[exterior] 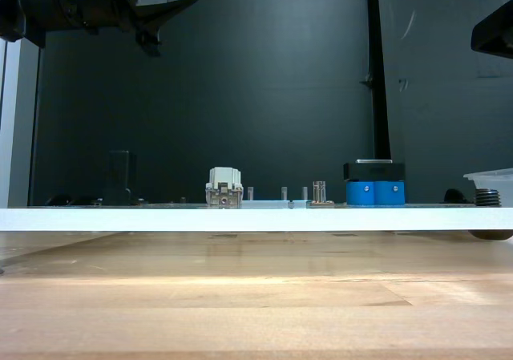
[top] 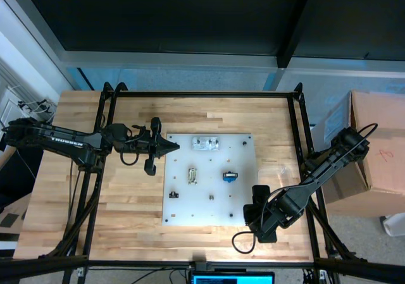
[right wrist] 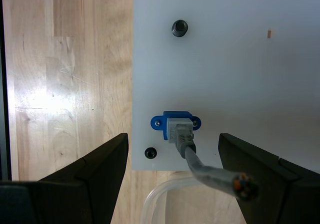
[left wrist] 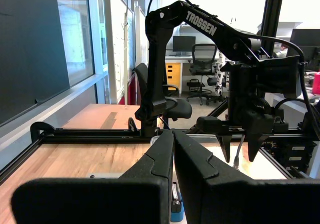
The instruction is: Remove the RJ45 connector from the taskboard and place in the container
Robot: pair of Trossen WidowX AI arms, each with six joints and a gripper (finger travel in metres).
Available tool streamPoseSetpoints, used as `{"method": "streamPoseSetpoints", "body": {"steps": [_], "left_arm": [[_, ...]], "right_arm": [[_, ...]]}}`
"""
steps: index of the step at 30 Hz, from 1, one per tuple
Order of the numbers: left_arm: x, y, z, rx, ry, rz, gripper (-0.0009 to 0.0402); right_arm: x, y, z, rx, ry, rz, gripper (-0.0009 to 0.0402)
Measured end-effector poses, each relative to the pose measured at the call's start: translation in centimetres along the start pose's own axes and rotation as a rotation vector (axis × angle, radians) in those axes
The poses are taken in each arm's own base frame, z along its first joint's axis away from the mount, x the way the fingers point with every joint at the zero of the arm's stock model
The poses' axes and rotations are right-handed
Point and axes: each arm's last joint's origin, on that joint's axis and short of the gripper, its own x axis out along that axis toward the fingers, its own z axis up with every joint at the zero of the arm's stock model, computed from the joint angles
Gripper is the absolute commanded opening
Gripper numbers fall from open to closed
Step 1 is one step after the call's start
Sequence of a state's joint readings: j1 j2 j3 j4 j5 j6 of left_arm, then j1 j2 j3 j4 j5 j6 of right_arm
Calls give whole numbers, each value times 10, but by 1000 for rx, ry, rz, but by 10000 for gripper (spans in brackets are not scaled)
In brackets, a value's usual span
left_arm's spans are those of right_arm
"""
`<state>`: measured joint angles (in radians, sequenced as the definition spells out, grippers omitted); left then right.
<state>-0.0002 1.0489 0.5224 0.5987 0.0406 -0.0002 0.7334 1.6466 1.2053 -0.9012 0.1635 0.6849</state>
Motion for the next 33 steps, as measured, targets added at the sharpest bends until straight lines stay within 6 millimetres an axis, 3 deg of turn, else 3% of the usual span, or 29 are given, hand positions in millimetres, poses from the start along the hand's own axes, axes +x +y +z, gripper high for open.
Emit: {"method": "streamPoseSetpoints", "body": {"steps": [23,33], "left_arm": [[0,0,0,0,0,0,0],[0,0,0,0,0,0,0]], "right_arm": [[26,-7,-13,19,3,-2,251],[29,-6,-14,23,-11,8,251]]}}
